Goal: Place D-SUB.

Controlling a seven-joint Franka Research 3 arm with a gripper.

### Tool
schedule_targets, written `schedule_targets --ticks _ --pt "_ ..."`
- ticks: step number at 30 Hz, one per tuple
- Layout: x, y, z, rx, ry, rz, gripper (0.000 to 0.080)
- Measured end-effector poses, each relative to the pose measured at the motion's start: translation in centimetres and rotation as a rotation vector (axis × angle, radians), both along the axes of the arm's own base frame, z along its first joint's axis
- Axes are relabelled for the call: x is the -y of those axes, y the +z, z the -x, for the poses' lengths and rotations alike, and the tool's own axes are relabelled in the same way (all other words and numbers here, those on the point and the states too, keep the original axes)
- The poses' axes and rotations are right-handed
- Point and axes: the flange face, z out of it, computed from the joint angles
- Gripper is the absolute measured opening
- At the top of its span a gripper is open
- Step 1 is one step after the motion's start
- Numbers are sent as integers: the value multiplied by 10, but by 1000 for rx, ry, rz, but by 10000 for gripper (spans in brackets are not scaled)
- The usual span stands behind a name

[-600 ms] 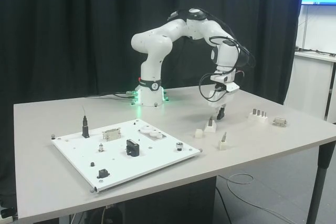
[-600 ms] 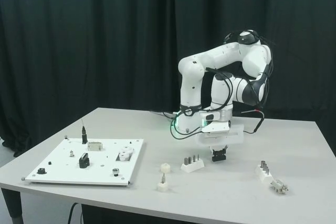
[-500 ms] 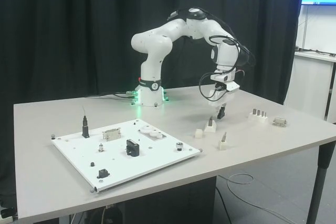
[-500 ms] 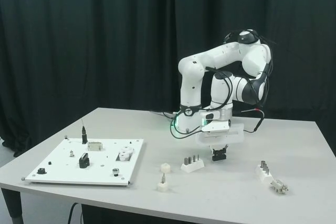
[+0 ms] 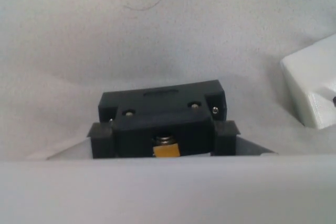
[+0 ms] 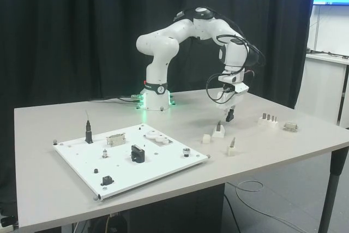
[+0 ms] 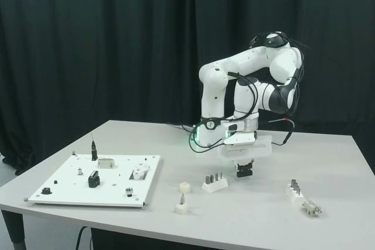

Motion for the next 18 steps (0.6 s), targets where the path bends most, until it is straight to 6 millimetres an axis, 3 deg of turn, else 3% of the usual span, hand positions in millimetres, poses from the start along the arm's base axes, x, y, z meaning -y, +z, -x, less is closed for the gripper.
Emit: schedule_targets --ticks 18 --pt "2 4 -1 6 -7 -4 382"
